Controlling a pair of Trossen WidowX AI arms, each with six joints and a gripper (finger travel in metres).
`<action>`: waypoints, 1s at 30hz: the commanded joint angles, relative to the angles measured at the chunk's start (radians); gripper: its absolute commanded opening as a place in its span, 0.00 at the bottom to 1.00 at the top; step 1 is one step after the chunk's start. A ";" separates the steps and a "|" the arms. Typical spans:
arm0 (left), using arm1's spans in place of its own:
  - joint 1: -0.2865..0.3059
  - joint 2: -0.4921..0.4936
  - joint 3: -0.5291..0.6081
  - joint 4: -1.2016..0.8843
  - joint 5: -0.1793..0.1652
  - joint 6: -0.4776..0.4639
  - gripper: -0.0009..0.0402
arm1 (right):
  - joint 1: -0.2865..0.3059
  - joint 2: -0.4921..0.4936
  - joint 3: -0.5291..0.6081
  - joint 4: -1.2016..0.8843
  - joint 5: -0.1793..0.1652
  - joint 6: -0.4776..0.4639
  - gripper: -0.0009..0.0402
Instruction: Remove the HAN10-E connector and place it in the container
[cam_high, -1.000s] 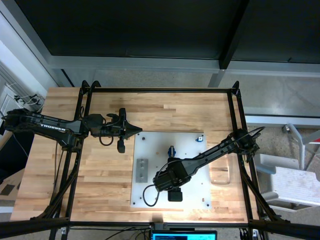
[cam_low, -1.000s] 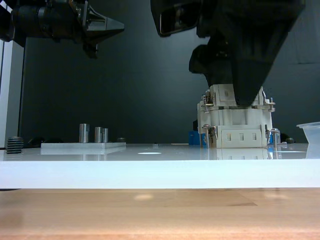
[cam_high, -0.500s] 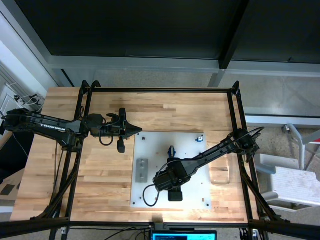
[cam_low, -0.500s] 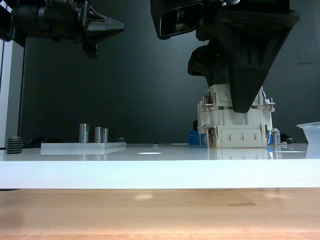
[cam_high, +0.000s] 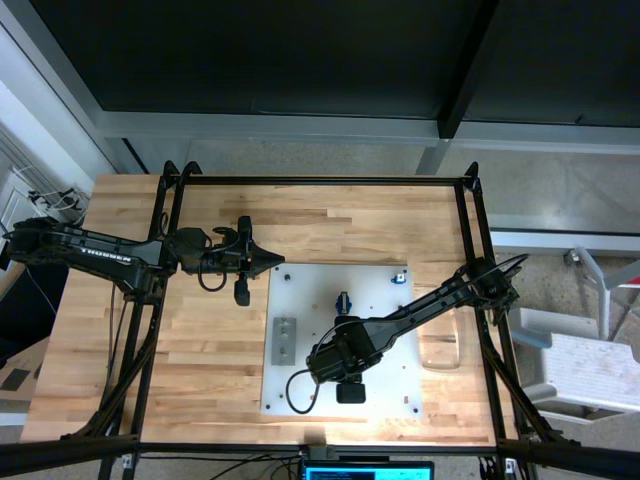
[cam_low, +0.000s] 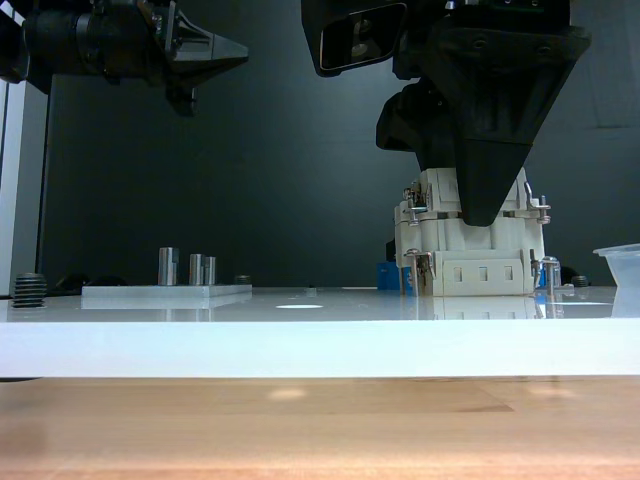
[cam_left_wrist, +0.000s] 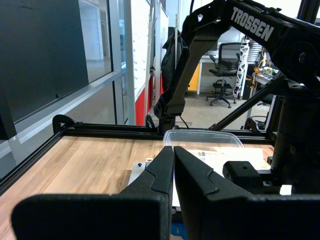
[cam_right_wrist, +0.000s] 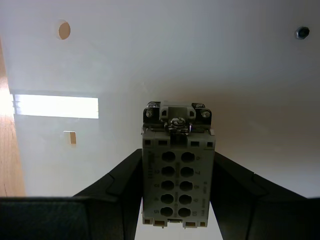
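Note:
The HAN10-E connector (cam_right_wrist: 177, 175) is a pale beige block with two rows of pin holes, standing upright on its matching base on the white board (cam_high: 305, 395). My right gripper (cam_right_wrist: 177, 154) comes down over it, its two fingers pressed against the connector's long sides, shut on it. From table height the connector (cam_low: 430, 205) shows partly behind a black finger (cam_low: 480, 190). From above, the right gripper (cam_high: 348, 388) hides it. The clear container (cam_high: 440, 352) lies right of the board. My left gripper (cam_high: 272, 262) hovers shut above the board's far left corner.
A grey metal block (cam_high: 285, 340) lies on the board's left part, and a small blue upright part (cam_high: 343, 300) stands behind the connector. The container's rim (cam_low: 620, 262) shows at the right edge. Black frame rails (cam_high: 470, 230) border the table.
The right gripper's fingers have shifted slightly around the connector, showing a narrower pointed tip at table height. The connector stays on its base. The left arm has not moved.

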 joint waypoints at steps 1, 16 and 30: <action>0.000 0.000 0.000 0.000 0.000 0.000 0.02 | 0.000 -0.004 0.006 0.004 0.000 0.000 0.13; 0.000 0.000 0.000 0.000 0.000 0.000 0.02 | 0.000 -0.058 0.006 -0.020 0.000 0.000 0.11; 0.000 0.000 0.000 0.000 0.000 0.000 0.02 | 0.003 -0.173 -0.093 -0.028 0.054 0.014 0.11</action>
